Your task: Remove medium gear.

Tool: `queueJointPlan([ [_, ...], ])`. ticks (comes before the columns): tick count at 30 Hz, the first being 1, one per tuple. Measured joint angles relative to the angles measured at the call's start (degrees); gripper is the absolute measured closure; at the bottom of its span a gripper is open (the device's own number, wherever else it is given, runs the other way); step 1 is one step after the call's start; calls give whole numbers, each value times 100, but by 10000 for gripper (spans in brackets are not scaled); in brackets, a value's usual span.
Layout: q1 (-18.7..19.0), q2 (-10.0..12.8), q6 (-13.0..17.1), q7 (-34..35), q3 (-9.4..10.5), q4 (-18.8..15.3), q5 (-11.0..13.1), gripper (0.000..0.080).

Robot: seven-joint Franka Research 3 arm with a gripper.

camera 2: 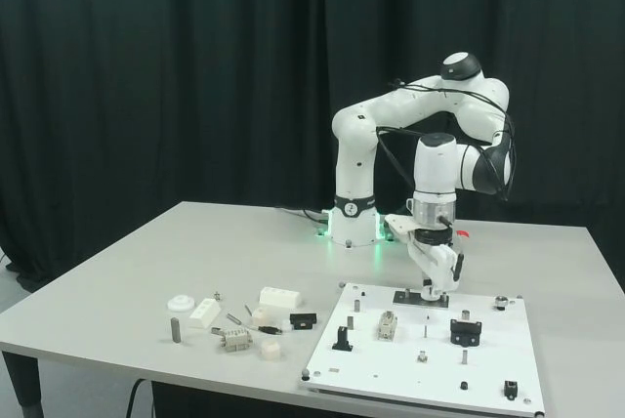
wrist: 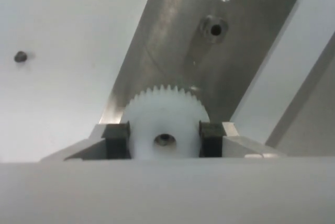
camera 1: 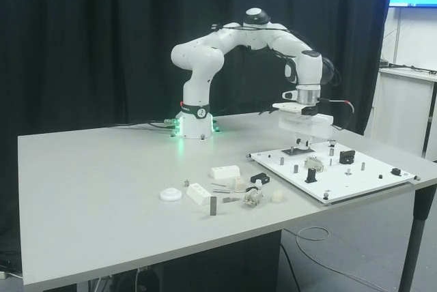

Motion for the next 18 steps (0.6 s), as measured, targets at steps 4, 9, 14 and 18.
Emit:
queueJointPlan([
  [4, 27, 0, -91, -5, -109, -10, -41, 524],
  [9, 73, 0, -158, -12, -259, -19, -175, 524],
  [14, 112, 0, -290, -12, -386, -20, -279, 524],
  [18, 134, 0, -352, -12, -450, -23, -324, 524],
])
